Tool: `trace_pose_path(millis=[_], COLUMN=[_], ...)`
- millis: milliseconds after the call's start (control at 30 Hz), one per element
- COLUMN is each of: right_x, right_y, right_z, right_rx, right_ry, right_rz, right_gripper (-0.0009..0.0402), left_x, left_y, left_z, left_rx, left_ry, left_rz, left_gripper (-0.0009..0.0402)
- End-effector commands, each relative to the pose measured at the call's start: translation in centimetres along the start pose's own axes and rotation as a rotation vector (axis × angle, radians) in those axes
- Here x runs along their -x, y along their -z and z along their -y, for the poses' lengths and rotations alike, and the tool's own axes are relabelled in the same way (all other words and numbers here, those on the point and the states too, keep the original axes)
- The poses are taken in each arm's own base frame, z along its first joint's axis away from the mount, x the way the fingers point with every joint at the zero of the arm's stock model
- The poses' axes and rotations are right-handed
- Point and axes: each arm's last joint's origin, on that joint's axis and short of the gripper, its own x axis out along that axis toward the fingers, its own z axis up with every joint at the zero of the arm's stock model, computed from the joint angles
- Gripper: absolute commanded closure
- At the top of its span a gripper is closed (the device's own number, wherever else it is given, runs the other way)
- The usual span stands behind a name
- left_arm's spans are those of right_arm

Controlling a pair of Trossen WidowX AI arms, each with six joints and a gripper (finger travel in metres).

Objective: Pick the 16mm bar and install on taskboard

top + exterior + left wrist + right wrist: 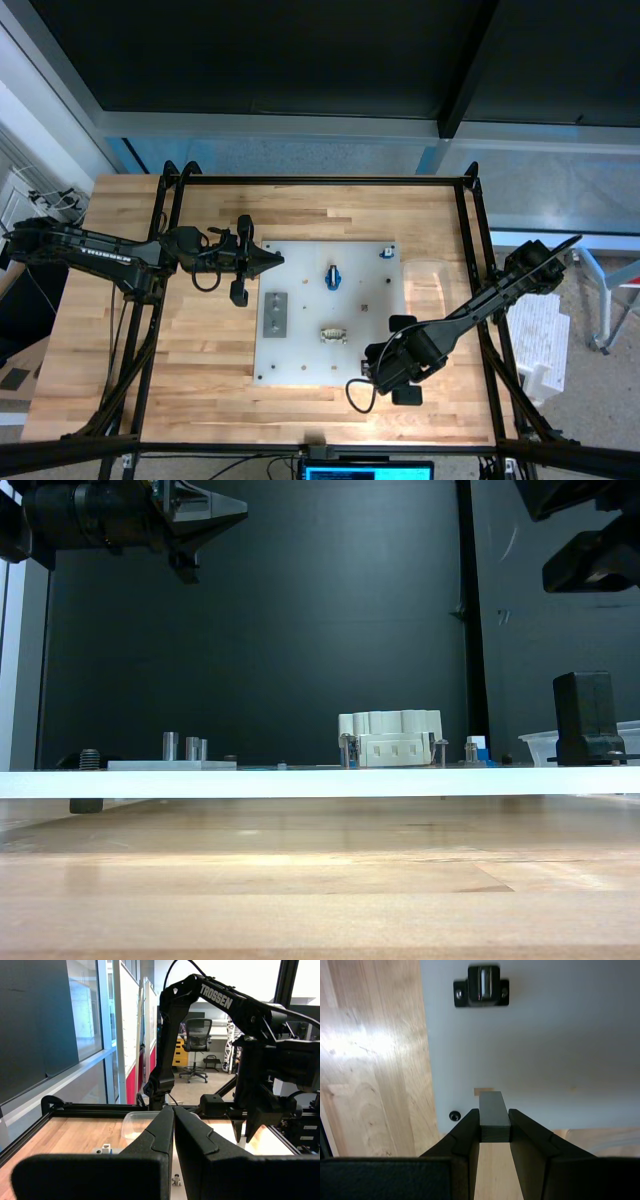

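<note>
The short grey metal 16mm bar (494, 1106) is clamped between the two black fingers of the right gripper (494, 1117), which are pressed against its sides, so that the bar's end sticks out a little past the fingertips. In the right wrist view the bar is seen over the edge of the white square taskboard (545, 1050), where the white plate meets the pale wooden table (375, 1060); a small dark hole (453, 1115) in the plate is just beside one fingertip, and the small black part (481, 985) mounted on the board is well apart from the bar. From above, this gripper is found at the board's near right corner. Whether the bar touches the plate cannot be told.

The left gripper (272, 262) is held over the board's far left edge, with its fingers brought together and nothing between them. In the low view it is seen well above the board. The grey metal block with two holes (275, 313) lies near it on the plate, untouched.
</note>
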Motion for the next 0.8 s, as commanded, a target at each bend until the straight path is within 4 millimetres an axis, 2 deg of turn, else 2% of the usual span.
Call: trace_pose_path(millis=[33,800], right_x=[-0.21,-0.71], right_y=[0.15,0.24], right_z=[-0.07,-0.18], right_rx=[0.004,0.004], right_ry=[0.002,-0.005], right_rz=[-0.002,0.007], right_gripper=[0.0391,0.0391], left_x=[-0.01,-0.01], left_y=[0.00,0.00], left_z=[0.00,0.00], left_rx=[0.000,0.000], left_ry=[0.000,0.000], left_rz=[0.000,0.000], left_gripper=[0.0393,0.0393])
